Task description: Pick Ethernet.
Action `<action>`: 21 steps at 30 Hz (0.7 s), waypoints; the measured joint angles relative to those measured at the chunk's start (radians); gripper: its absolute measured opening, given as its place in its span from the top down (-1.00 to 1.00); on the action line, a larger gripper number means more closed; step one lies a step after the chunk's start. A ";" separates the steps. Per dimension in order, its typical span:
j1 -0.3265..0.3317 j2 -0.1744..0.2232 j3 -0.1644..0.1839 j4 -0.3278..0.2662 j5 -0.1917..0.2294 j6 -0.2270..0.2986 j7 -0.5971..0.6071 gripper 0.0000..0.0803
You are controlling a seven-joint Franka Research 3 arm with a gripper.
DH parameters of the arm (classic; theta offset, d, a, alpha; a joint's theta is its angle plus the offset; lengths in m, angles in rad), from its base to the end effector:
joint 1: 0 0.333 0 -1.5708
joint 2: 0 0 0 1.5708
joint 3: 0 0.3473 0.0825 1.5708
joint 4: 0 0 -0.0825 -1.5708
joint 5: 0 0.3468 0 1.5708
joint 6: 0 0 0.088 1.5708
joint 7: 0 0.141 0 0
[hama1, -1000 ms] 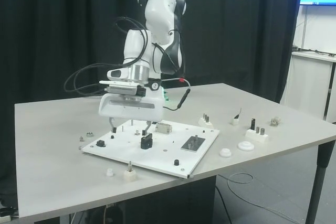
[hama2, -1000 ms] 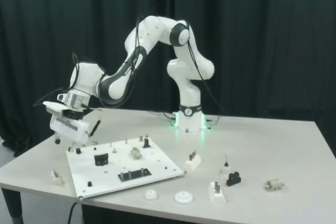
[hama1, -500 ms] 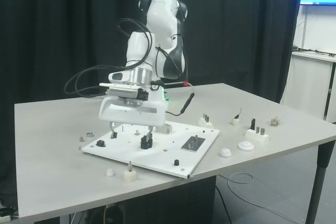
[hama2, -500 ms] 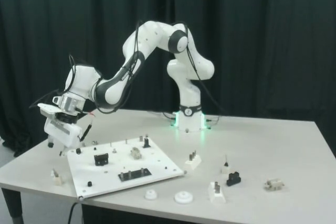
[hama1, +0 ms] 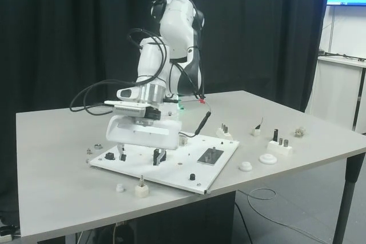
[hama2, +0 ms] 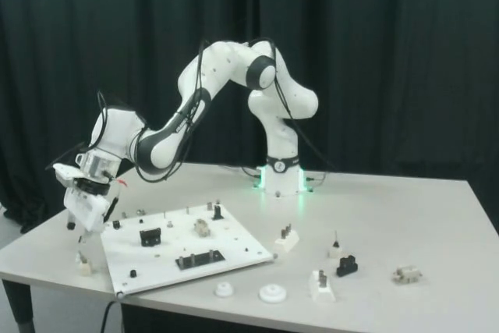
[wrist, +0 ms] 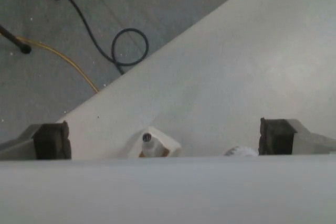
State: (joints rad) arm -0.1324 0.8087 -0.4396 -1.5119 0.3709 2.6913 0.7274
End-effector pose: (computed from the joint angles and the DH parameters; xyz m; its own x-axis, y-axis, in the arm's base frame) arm 0.6700 -0.3475 0.2791 0.1051 -0.9318 0.3473 -0.9374 -0.2095 -0.2782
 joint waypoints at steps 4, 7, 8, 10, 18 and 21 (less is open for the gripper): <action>-0.003 0.023 0.000 0.021 0.000 -0.004 0.050 -0.99; -0.004 0.039 0.000 0.036 0.000 -0.010 0.097 -0.99; -0.004 0.044 0.000 0.041 -0.001 -0.012 0.113 -0.99; -0.004 0.055 0.000 0.051 -0.002 -0.017 0.146 -0.99; -0.005 0.103 -0.003 0.107 -0.040 -0.089 0.317 -0.99; -0.006 0.122 -0.003 0.141 -0.095 -0.133 0.395 -0.99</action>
